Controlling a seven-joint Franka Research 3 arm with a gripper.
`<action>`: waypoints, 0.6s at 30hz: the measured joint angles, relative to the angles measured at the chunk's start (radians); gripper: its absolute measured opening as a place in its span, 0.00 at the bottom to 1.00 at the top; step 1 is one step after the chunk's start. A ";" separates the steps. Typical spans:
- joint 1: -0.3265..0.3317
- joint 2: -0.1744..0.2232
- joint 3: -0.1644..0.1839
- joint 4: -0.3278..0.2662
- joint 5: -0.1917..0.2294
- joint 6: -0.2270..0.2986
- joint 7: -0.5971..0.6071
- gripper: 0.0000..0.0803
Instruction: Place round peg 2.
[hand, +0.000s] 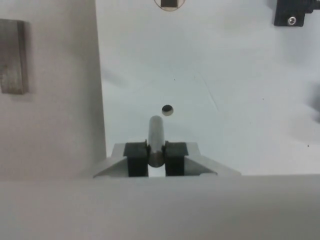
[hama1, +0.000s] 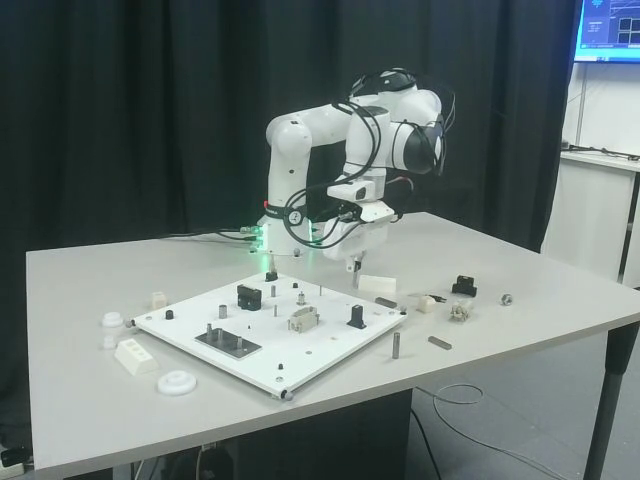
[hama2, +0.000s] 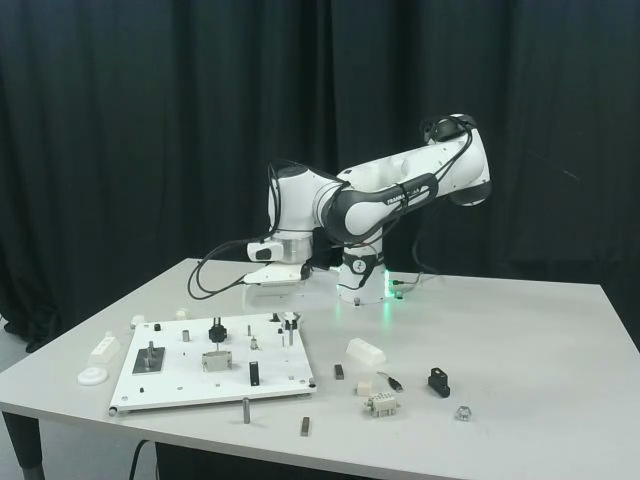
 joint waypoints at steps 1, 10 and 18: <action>0.000 0.000 0.000 0.000 0.000 0.000 0.000 0.09; 0.012 -0.004 0.000 0.004 0.003 -0.019 0.009 0.09; 0.042 -0.009 0.003 0.020 0.035 -0.047 0.046 0.09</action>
